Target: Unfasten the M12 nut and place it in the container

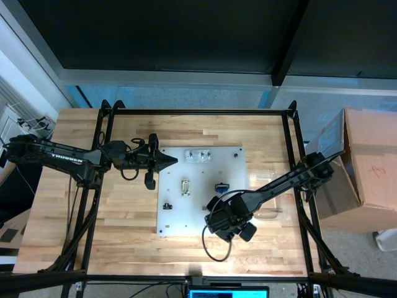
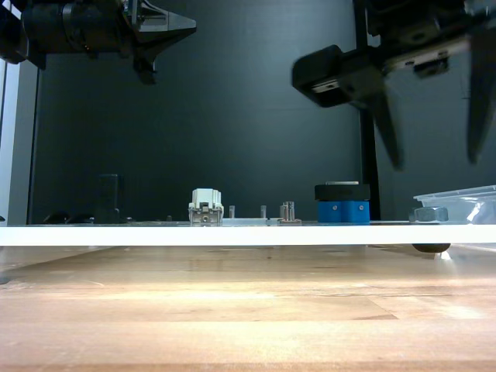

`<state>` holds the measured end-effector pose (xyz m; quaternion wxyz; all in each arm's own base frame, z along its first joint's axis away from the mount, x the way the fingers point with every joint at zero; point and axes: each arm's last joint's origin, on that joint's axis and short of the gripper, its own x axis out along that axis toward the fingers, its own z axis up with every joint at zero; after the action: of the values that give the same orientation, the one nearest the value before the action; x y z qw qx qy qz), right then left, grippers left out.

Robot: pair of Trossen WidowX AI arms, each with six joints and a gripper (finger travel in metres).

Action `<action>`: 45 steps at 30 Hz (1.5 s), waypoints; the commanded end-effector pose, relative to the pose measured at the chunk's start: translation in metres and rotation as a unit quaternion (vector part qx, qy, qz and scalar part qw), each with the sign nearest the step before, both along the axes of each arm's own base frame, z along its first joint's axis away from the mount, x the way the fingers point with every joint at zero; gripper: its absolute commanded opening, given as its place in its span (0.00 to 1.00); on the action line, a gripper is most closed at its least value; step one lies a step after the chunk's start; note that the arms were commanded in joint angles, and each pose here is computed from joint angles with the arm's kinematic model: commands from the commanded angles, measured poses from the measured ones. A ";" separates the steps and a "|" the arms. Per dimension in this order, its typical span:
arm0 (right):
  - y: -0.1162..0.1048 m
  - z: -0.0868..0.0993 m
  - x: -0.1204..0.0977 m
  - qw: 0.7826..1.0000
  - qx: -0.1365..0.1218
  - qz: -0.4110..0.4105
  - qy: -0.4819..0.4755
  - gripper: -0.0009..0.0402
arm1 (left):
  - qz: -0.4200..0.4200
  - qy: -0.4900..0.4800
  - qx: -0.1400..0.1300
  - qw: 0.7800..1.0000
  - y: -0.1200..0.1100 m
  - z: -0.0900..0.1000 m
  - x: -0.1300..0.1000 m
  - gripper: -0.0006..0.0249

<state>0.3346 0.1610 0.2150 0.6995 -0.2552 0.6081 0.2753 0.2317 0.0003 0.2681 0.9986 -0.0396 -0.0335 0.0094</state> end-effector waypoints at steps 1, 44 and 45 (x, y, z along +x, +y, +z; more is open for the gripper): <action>-0.001 0.005 -0.002 0.989 0.018 -0.150 0.010 0.28 | 0.000 0.000 0.000 1.000 0.000 0.000 0.000 0.02; -0.002 -0.036 -0.005 0.932 0.086 -0.351 0.027 0.02 | 0.000 0.000 0.000 1.000 0.000 0.000 0.000 0.02; -0.003 -0.036 -0.005 0.932 0.069 -0.355 0.014 0.02 | 0.000 0.000 0.000 1.000 0.000 0.000 0.000 0.02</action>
<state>0.3296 0.1594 0.1792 0.7518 0.0492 0.6532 0.0762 0.2317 0.0003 0.2681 0.9986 -0.0396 -0.0335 0.0094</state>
